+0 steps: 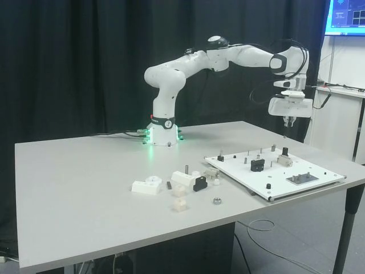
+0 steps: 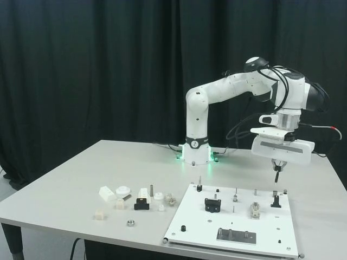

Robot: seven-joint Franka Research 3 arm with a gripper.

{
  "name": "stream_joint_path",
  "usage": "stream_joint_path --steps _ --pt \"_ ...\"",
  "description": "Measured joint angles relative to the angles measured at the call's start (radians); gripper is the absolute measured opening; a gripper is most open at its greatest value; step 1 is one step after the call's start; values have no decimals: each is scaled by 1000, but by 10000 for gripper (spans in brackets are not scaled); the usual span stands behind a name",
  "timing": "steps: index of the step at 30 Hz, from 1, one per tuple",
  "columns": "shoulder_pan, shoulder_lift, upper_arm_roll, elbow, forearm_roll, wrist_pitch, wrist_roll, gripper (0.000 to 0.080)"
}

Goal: Place USB.

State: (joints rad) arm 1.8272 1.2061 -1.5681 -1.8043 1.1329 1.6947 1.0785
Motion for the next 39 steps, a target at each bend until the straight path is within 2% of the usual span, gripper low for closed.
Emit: stream_joint_path --steps 39 --pt "0 -1 3 21 0 -12 30 25"
